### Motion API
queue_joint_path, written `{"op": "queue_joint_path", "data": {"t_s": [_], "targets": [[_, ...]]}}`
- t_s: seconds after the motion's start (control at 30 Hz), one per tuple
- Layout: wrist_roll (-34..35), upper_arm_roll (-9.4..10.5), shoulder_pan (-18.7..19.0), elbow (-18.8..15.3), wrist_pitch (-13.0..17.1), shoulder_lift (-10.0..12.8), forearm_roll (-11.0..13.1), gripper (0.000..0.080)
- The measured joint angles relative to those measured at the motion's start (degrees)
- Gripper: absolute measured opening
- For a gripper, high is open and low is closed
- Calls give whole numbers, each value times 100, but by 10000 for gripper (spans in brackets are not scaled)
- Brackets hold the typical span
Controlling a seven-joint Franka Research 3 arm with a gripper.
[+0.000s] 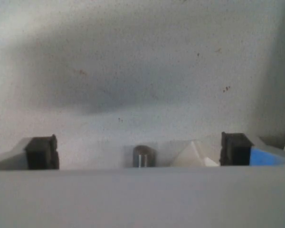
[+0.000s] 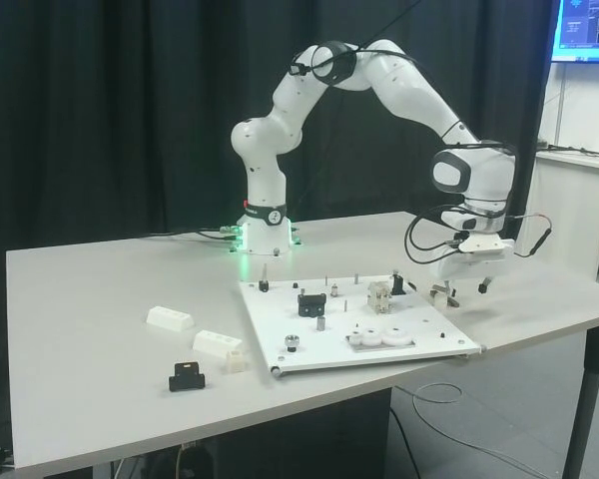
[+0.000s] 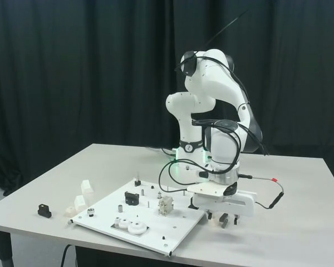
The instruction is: Remove waterproof.
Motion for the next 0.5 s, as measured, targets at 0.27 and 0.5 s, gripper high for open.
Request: {"op": "queue_joint_path", "data": {"t_s": [0.27, 0.5], "targets": [[17, 0, 0, 0, 0, 0, -3, 772], [20, -15, 0, 0, 0, -5, -16, 798]]}}
